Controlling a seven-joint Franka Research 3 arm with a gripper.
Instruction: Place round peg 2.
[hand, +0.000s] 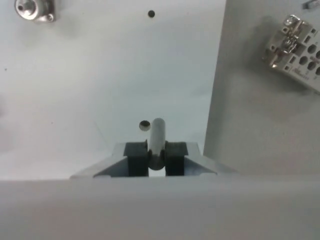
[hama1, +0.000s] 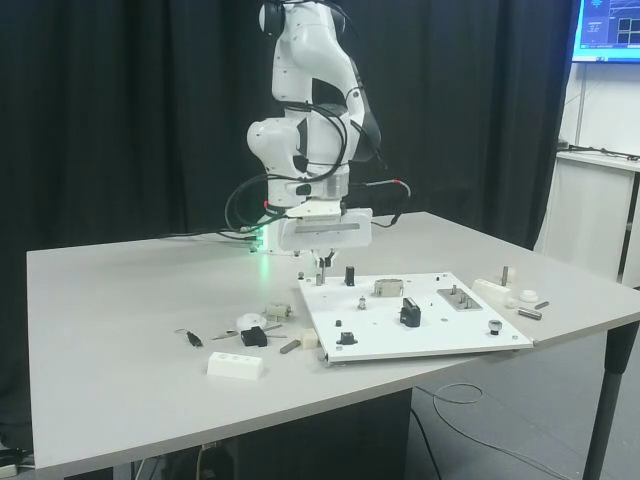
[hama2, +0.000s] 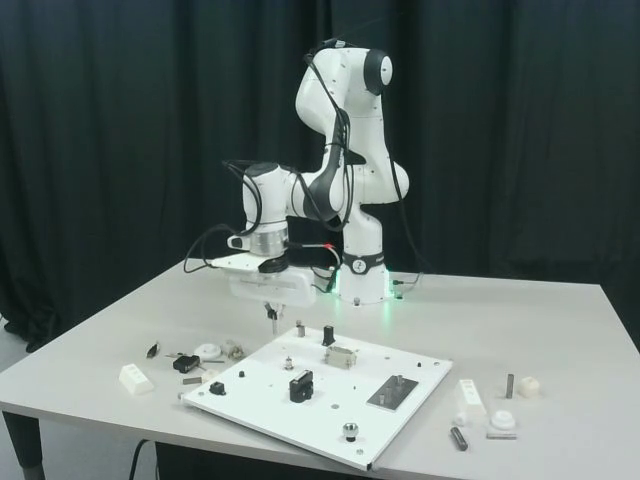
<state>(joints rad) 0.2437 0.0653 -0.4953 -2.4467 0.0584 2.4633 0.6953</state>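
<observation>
The round peg (hand: 158, 140) is pinched upright in the claw (hand: 157, 159). Its tip hangs just beside a small hole (hand: 144, 124) at the far left corner of the white board (hama1: 420, 330) on the grey desk (hama1: 120, 320).

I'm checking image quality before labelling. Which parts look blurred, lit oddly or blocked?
Wrist view: a pale out-of-focus band across the foreground hides the gripper base; the peg and the hole beside it stay readable. First room view: a green glow behind the arm. Second room view: green light at the arm's base.
</observation>
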